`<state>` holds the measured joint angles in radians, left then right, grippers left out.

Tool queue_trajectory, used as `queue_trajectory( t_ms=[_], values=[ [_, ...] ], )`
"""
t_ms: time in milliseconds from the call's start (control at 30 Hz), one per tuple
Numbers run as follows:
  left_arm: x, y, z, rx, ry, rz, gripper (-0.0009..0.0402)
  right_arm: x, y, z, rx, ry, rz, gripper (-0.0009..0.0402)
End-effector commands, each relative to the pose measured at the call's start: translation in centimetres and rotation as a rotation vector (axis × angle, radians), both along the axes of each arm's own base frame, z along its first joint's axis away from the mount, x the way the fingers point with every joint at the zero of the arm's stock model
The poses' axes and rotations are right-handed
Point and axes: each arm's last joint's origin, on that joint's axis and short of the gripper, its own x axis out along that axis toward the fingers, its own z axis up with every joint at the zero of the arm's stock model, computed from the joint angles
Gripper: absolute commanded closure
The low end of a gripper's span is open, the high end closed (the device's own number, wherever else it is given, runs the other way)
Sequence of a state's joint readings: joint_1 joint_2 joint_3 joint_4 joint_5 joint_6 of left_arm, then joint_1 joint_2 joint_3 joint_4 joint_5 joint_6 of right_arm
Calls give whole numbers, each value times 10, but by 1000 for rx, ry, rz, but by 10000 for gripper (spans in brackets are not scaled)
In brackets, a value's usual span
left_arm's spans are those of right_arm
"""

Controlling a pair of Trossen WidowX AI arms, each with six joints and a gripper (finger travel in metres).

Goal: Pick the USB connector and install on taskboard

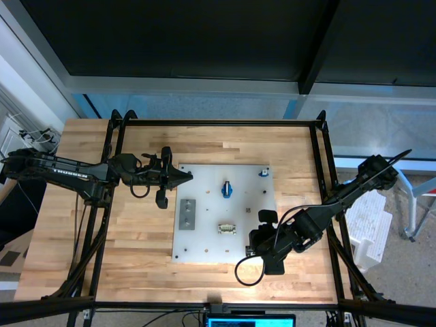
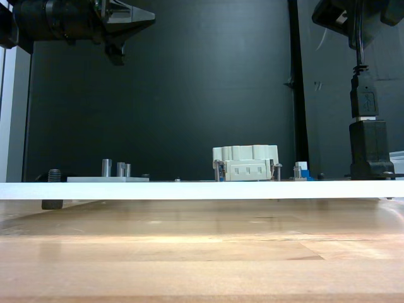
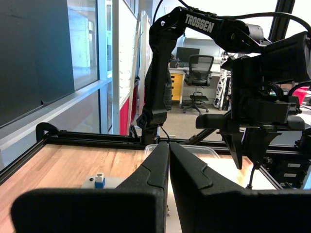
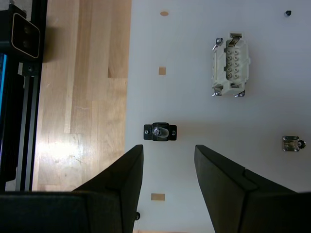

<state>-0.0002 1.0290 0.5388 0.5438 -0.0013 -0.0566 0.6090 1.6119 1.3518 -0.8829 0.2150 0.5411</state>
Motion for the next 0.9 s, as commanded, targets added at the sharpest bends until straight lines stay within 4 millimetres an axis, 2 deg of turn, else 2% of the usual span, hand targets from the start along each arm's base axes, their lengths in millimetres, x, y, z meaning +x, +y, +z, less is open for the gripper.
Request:
queue_trajectory(
  t_ms=[33, 233, 500, 567, 900],
  values=[
    [0, 0, 0, 0, 0, 0, 393, -1, -1, 0, -12, 8, 5, 259],
    [0, 0, 0, 0, -1, 0, 393, -7, -9, 7, -53, 6, 11, 295],
    [0, 0, 0, 0, 0, 0, 393, -10, -38, 25, -60, -7, -9, 397],
    [0, 0, 0, 0, 0, 0, 393, -10, -48, 31, -64, -24, -11, 389],
    [0, 0, 0, 0, 0, 0, 393, -8, -104, 55, -74, -128, -70, 394]
  ],
)
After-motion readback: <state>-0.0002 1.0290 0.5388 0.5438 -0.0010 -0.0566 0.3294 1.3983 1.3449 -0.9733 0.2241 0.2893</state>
